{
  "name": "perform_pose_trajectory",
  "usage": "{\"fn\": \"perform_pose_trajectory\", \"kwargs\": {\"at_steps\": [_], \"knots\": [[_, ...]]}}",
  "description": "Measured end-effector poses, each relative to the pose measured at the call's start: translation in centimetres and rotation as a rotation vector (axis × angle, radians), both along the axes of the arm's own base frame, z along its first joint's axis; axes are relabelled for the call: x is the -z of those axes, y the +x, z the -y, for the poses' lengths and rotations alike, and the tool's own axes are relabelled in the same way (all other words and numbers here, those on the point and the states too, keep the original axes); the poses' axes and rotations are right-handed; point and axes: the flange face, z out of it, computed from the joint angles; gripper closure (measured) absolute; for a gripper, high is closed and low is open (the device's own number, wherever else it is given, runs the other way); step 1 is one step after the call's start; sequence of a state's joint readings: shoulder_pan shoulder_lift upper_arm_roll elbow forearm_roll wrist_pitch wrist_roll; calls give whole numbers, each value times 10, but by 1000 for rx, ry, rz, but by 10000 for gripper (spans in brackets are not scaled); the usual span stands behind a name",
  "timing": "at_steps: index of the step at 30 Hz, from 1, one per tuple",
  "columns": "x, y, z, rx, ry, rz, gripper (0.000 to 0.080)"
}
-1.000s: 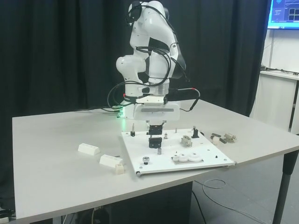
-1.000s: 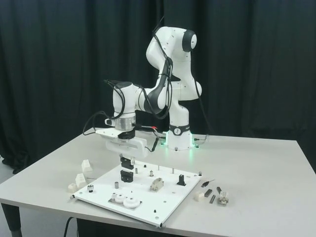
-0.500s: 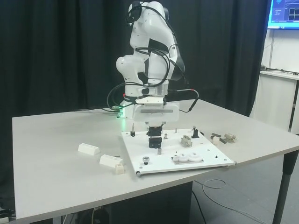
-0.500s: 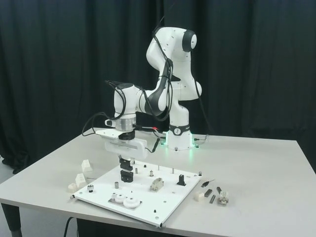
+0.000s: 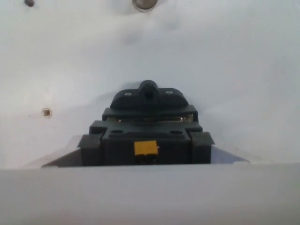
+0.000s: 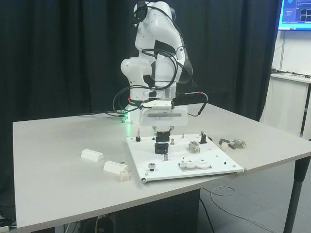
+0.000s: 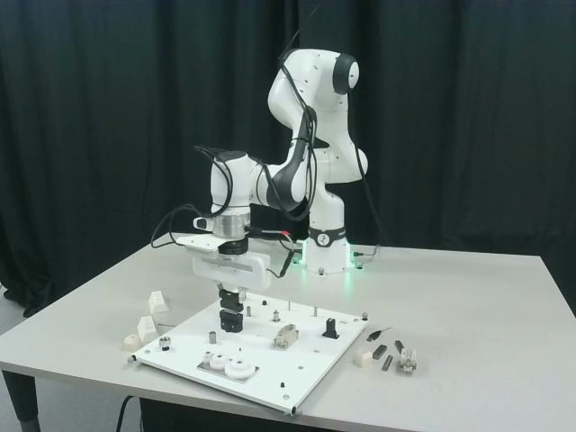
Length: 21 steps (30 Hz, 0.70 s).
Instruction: Insert D-SUB.
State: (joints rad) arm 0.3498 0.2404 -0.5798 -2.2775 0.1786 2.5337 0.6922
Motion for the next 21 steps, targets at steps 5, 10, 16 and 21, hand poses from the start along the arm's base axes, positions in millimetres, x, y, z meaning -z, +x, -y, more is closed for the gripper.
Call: {"fn": "perform_pose_trajectory", "kwargs": {"at_steps": [5,10,16,21], "knots": [[0,0,-1,-2,-2,5,418],[1,0,-1,-5,-4,8,418],[4,-3,-1,-9,-8,15,418],[5,-4,0,-12,-12,22,418]]}}
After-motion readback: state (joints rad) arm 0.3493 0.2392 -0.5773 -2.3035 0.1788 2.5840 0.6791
